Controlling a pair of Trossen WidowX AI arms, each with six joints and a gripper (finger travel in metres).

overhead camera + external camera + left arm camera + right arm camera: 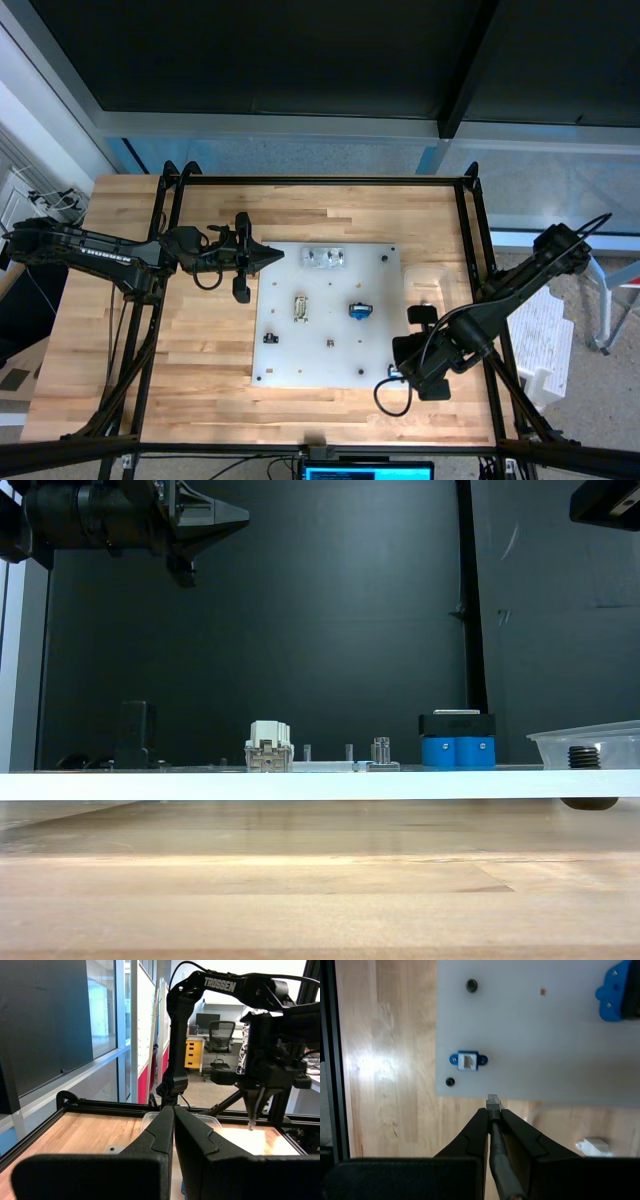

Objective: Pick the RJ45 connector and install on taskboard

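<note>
RJ45 connector [492, 1102]: tiny pale plug, pinched at tips of right gripper [493, 1110], raised, just off taskboard [545, 1035] edge, near blue-framed socket [468, 1060]. Taskboard: white square plate, flat on wooden table [150, 350]. Left gripper [272, 257]: closed, aloft at board's far-left corner.

— How much of the RJ45 connector [493, 1101] shows?
— Only its tip (the right gripper [493, 1110] pinches the rest, just off the taskboard [545, 1035]'s right edge). The left gripper [272, 257], closed over the far left corner, masks what lies beneath.
</note>
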